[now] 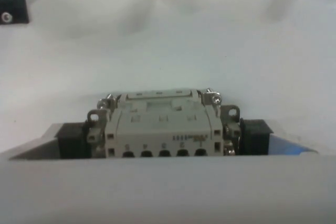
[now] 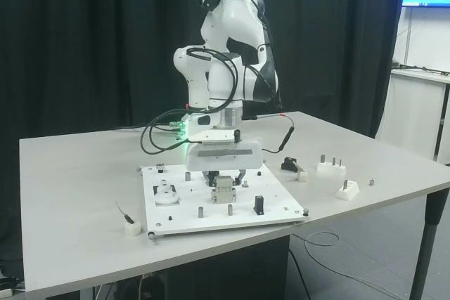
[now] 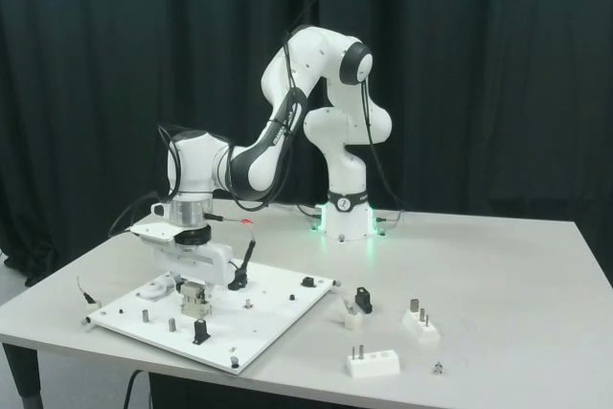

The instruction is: Insert waterproof.

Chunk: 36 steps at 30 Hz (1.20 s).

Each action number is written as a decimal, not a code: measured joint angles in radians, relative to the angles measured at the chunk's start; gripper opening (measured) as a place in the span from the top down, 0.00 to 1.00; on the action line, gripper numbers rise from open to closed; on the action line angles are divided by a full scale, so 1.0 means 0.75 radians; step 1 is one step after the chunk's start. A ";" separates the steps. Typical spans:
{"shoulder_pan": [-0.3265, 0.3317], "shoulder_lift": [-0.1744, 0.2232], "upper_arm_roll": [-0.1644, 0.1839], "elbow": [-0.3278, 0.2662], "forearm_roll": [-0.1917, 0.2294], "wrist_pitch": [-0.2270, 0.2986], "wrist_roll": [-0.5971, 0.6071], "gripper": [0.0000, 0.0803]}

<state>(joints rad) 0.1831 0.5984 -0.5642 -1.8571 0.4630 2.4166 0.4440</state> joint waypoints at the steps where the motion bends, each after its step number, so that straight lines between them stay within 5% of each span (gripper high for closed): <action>1: 0.000 -0.001 0.000 0.000 0.000 -0.005 0.000 0.23; 36: -0.005 0.004 0.001 0.024 -0.006 -0.060 -0.066 0.23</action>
